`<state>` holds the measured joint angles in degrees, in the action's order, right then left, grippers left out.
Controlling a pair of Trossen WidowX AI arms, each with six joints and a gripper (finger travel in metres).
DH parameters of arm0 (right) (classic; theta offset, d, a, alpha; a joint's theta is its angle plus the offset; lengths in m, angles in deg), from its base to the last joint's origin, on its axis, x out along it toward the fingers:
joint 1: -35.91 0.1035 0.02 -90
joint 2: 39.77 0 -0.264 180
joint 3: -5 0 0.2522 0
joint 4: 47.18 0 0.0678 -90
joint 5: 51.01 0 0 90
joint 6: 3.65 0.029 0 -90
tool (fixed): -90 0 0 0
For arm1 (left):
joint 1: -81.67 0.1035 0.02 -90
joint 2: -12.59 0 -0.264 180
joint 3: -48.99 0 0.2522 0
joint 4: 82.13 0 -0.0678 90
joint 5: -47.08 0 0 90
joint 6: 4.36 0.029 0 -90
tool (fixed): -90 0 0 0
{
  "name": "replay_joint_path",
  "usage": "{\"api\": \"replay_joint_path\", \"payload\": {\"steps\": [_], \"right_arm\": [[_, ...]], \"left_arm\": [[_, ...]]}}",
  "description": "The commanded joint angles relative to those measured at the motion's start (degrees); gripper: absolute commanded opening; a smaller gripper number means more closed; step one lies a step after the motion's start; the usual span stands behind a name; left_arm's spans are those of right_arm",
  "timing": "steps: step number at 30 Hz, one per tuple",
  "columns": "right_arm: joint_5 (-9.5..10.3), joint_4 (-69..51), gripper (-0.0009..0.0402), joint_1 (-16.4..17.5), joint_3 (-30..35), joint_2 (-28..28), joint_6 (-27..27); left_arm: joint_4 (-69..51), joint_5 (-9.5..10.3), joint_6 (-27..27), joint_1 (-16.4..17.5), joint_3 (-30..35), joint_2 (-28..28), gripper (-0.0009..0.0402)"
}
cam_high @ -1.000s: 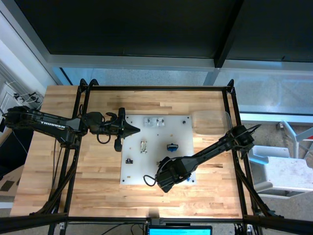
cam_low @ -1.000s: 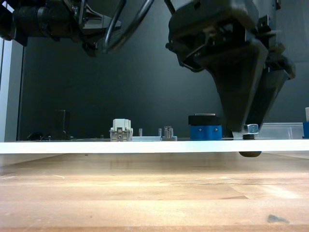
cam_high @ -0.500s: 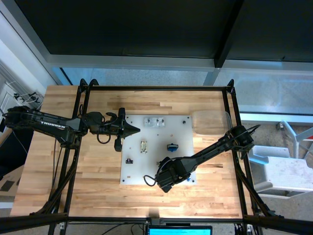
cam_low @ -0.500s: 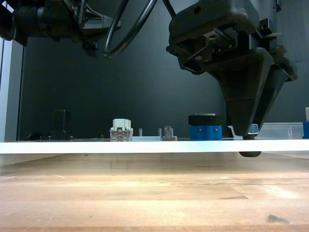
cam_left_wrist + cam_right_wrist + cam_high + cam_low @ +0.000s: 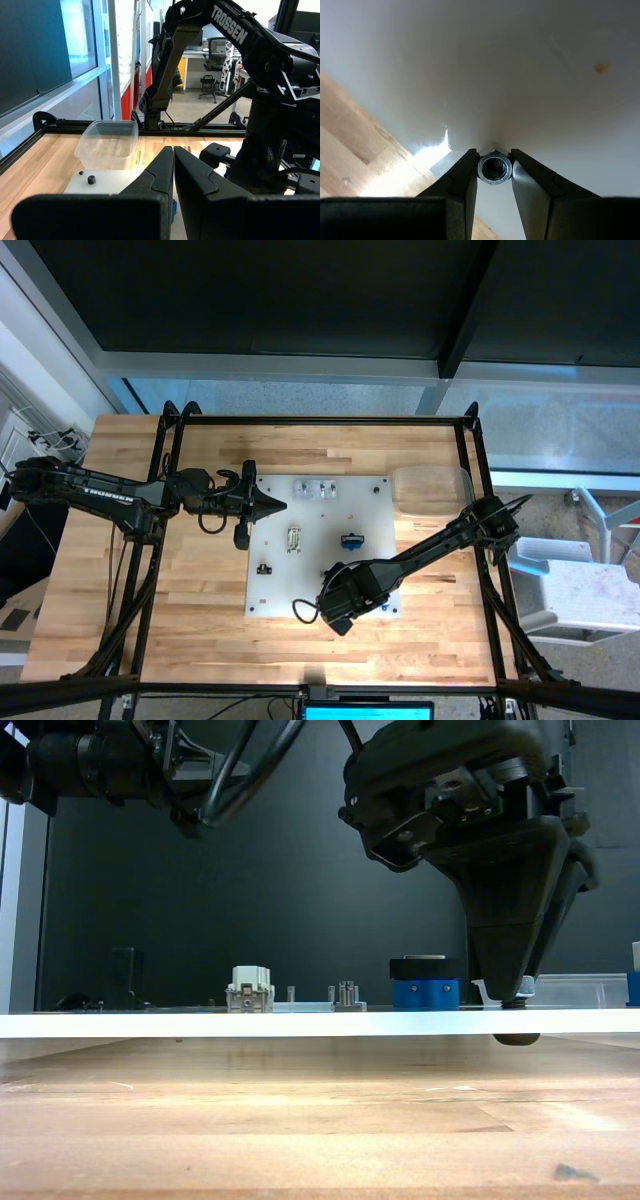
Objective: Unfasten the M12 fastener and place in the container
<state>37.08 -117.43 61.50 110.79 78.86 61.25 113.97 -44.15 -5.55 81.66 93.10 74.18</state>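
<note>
The right gripper (image 5: 519,982) is clamping the M12 nut (image 5: 495,168), seemingly on its stud (image 5: 515,1003) at the board's (image 5: 280,590) near right edge, needing unscrewing turns before the container (image 5: 430,490); the left gripper (image 5: 278,506), closed, is idling far-left.

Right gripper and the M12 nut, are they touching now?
Touching. The right wrist view shows the right gripper pressed against both sides of the M12 nut. The left gripper hovers over the board at its left edge.
</note>
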Motion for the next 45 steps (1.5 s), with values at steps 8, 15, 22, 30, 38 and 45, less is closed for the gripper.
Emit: {"api": "replay_joint_path", "payload": {"steps": [8, 15, 22, 30, 38, 45], "right_arm": [[2.08, 0.2, 0.0011, 0.0, -0.1, 0.0, -30.7], [1.97, -0.1, 0.0011, -0.1, -0.1, 0.0, -52.5], [1.95, -0.2, 0.0017, -0.1, -0.1, 0.0, -81.3], [1.95, 0.0, 0.0026, -0.1, -0.1, 0.0, -100.5], [1.95, 0.2, 0.0025, -0.1, -0.1, 0.0, -100.5], [1.95, -1.3, 0.0025, -0.1, 0.2, -1.3, -100.4]], "left_arm": [[0.0, -0.02, 0.0, 0.0, 0.0, 0.0, 0.0000], [0.0, -0.02, 0.0, 0.0, 0.0, 0.0, 0.0000], [0.0, -0.02, 0.0, 0.0, 0.0, 0.0, 0.0000], [0.0, -0.02, 0.0, 0.0, 0.0, 0.0, 0.0000], [0.0, -0.02, 0.0, 0.0, 0.0, 0.0, 0.0000], [0.0, -0.02, 0.0, 0.0, 0.0, 0.0, 0.0000]]}}
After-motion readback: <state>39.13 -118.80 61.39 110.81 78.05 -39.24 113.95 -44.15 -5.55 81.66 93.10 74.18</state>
